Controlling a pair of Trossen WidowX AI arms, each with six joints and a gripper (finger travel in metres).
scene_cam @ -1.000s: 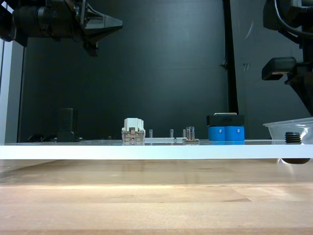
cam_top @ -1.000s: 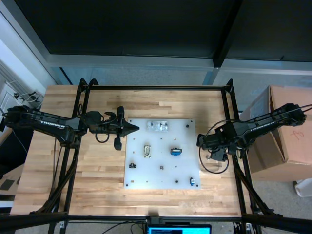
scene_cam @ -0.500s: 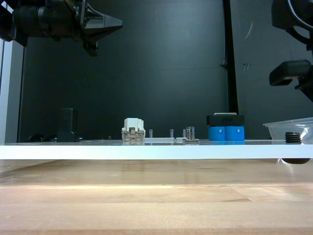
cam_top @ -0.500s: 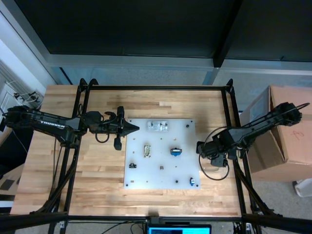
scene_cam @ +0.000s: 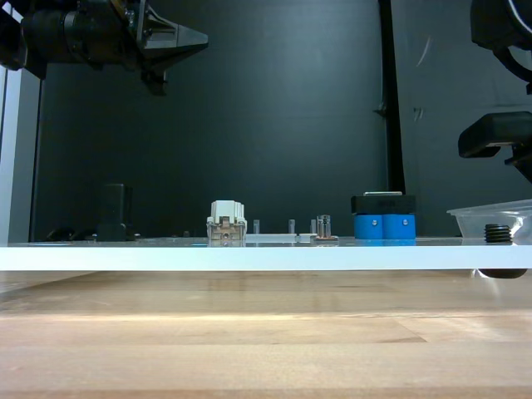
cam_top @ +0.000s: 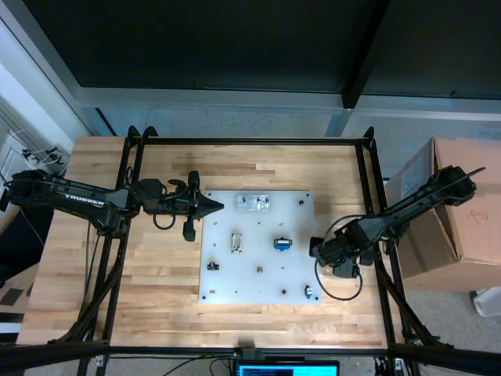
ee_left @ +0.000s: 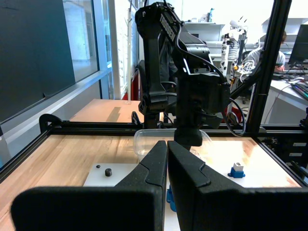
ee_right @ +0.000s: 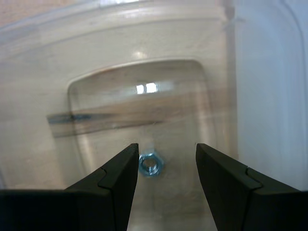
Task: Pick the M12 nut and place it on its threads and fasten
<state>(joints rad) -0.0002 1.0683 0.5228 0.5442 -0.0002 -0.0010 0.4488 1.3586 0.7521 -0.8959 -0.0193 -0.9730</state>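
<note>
The small silver nut (ee_right: 150, 164) lies free and flat on the floor of the clear tray (ee_right: 57, 57). My right gripper (ee_right: 166, 150) hangs open just above it, one finger on each side of the nut, not touching it. From above, the right gripper (cam_top: 322, 250) sits just off the white board's (cam_top: 235, 274) right edge. The black ribbed stud (scene_cam: 499, 234) stands bare at the board's near right (cam_top: 308, 292). My left gripper (cam_top: 213, 206) is shut and empty, held high over the board's far left edge, seen also in the low view (scene_cam: 196, 36).
On the board stand a blue block (scene_cam: 384, 226), a beige connector (scene_cam: 226, 225), a silver post (scene_cam: 323, 226) and a silver clamp (cam_top: 254, 203). A cardboard box (cam_top: 454, 211) sits off the table's right side. A black frame rail (cam_top: 250, 142) borders the table.
The right arm has swung toward the near side and a little inward, and its gripper has come lower over the tray. The left arm has not moved.
</note>
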